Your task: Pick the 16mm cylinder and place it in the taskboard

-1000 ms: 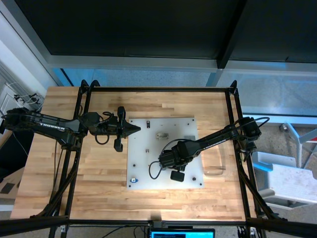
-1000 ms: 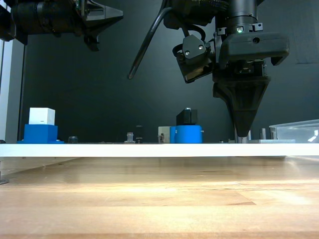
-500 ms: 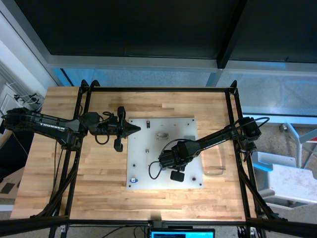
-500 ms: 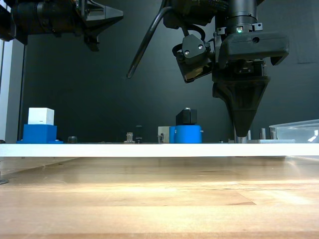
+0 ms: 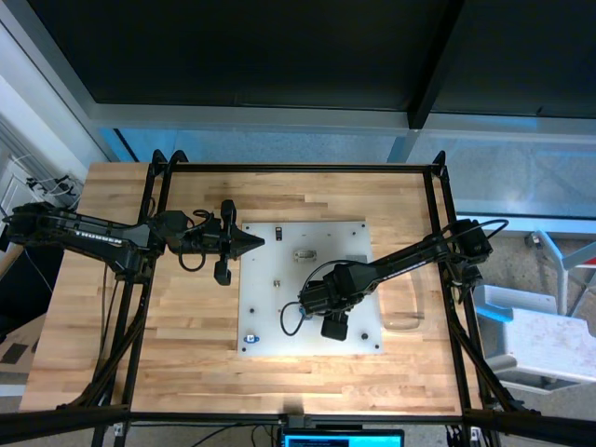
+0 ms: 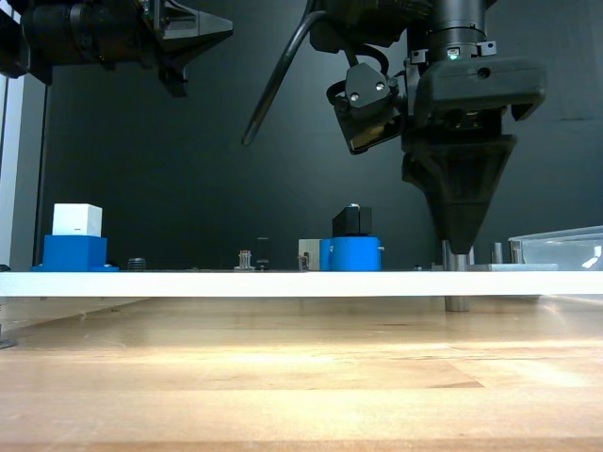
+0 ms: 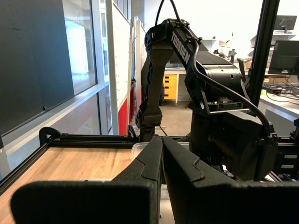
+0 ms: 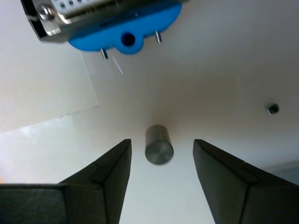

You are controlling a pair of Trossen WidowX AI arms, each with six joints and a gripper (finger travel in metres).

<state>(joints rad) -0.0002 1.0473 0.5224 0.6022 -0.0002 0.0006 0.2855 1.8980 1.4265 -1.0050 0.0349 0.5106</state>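
Nearest to me is the wooden tabletop, and on it lies the white board with a thin gap under it. The peg stands upright in a hole toward the right side of the board. Its bottom end pokes out below the board, so I think it is pushed in as far as it will go. The right tool hangs straight above the peg and points down. In the right wrist view its two fingers are spread wide, one on each side of the peg, and neither one touches it. So this tool is released and holds nothing. I think it is open like this so the peg can stay in the hole when the arm lifts away, and it is straight above so a lift would not knock the peg over. Close beside the peg is a metal plug on a blue base, and a small dark screw sits a bit off to the other side. A move to the side could bump the plug, but the way up looks free. A clear tray lies just past the board on the right, and a blue block with a white cube on top stands far to the left. Farther back, the left tool is parked high over the left edge of the board, well apart from the peg, with its fingers pressed together on nothing.
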